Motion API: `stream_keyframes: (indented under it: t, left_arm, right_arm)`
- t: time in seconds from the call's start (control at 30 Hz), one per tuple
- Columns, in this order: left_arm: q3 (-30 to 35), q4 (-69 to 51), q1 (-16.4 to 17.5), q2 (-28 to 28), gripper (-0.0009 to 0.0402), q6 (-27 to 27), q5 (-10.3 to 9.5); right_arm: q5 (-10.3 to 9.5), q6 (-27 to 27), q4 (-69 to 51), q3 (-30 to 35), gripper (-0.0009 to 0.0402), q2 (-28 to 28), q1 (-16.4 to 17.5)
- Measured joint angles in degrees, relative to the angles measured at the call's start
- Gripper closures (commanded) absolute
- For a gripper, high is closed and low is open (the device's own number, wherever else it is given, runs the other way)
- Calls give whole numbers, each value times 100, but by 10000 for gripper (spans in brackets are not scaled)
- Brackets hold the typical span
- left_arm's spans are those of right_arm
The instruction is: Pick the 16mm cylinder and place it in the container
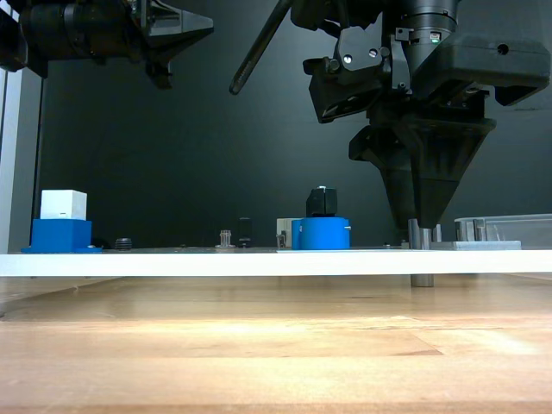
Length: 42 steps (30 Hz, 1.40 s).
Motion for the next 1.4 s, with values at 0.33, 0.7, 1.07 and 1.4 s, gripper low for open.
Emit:
stream_keyframes:
  t: [0.33,0.7,1.07,1.4]
  left_arm:
    - [0,2,0,0,393,0,0]
    - [0,0,0,0,393,0,0]
    - [0,0,0,0,393,0,0]
    - [-2,0,0,0,393,0,0]
  right_arm:
    - [4,0,125,-125,225,0,0]
    - [48,-2,153,-129,280,0,0]
    - [9,-20,131,-129,333,0,0]
    - [-4,-20,127,-129,360,0,0]
